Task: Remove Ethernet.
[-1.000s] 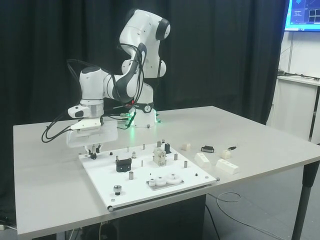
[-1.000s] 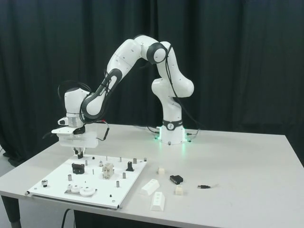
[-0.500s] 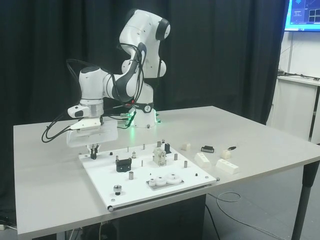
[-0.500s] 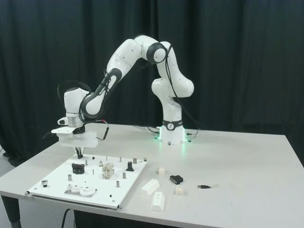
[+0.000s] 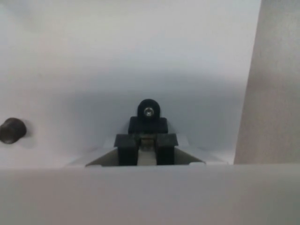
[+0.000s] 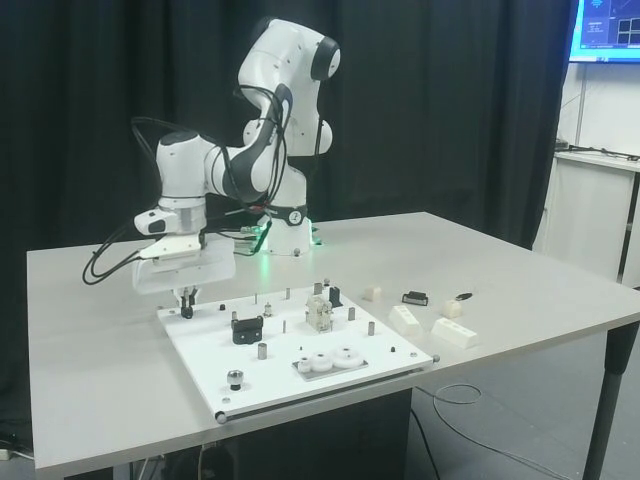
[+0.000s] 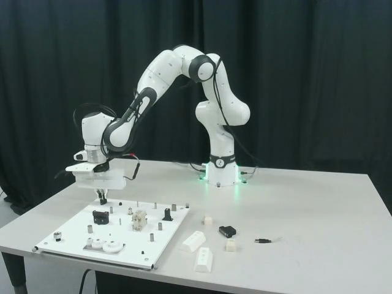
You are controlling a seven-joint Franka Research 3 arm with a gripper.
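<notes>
The small black Ethernet plug sits at the white board's far corner, clamped between the black end effector fingers, held low, presumably to pull it straight out.

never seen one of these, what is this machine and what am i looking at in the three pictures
It is a white robot arm bolted to a grey table. Two pictures come from cameras in the room; the third looks down from the arm's wrist past its end effector. A white board with small parts lies on the table, with loose white blocks beside it. The end effector sits low over the board's corner, its black fingers closed on a small black plug, apparently the Ethernet connector.
</notes>
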